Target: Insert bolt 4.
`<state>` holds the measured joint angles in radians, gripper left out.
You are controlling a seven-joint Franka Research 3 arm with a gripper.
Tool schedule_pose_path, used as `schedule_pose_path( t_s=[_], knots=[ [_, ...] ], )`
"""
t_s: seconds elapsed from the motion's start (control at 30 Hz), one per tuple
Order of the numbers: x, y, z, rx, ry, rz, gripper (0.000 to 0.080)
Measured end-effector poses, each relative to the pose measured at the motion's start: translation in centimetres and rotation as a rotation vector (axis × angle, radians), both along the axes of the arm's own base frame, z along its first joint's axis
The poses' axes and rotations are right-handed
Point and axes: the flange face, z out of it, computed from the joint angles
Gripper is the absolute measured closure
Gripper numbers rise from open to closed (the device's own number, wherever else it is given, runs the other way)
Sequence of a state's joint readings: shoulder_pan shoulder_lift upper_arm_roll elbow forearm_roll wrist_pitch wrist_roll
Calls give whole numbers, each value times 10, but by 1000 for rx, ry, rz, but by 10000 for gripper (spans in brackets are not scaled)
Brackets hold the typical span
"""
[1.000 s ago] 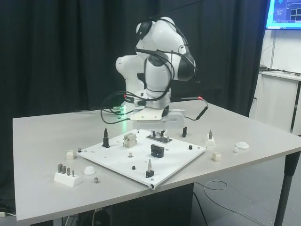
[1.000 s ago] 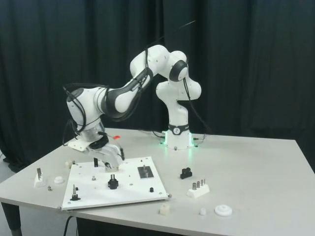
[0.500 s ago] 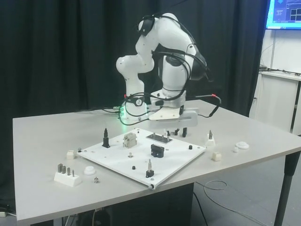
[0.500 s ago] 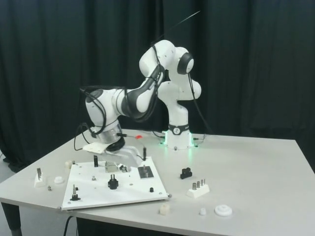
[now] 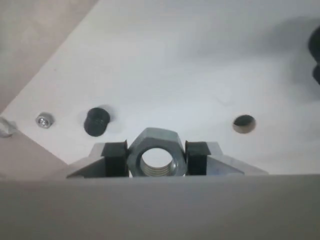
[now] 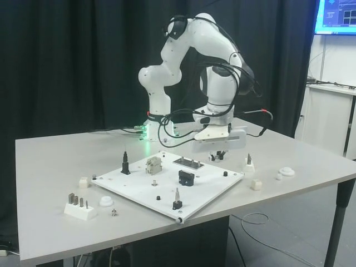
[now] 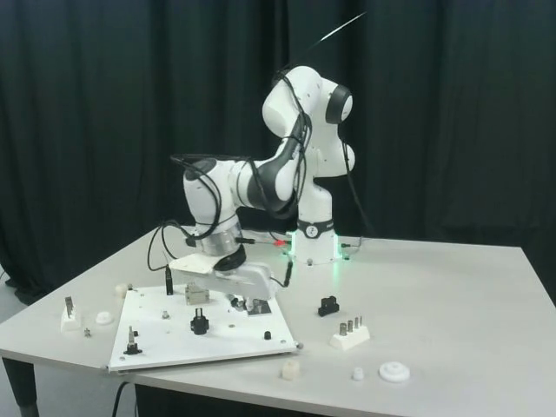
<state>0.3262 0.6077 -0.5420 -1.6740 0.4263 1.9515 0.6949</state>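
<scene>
Since a second ago the arm (image 6: 214, 61) has swung across the white board (image 6: 211, 186) toward the right of the first room view, carrying its gripper (image 5: 157, 159) from the board's middle to its far right edge. In the wrist view two black fingers (image 5: 114, 156) clamp one grey hex nut (image 5: 158, 154), gripped on opposite flats at the bottom centre; whether a bolt shank hangs under it is hidden, though it is probably the head of bolt 4. Below lie one open hole (image 5: 244, 123) at right, one black plug (image 5: 96, 121) and one small nut (image 5: 44, 120) at left. Another black object at the right edge is cut off.
</scene>
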Motion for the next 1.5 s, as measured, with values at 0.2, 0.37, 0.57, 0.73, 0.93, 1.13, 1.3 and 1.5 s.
schedule_pose_path(
  t_s=[0.2,0.37,0.57,0.73,0.93,1.13,1.3,1.5],
  knots=[
    [1,17,-4,-21,-22,77,560],
    [1,27,-7,-31,-32,115,560],
    [-1,36,-8,-23,-38,156,560],
    [-5,42,-9,-8,-46,187,560],
    [-14,50,-10,4,-67,214,560],
    [-24,58,-13,2,-107,248,560],
    [-32,62,-17,-13,-143,250,560],
    [-39,63,-23,-32,-182,258,560]
  ],
)
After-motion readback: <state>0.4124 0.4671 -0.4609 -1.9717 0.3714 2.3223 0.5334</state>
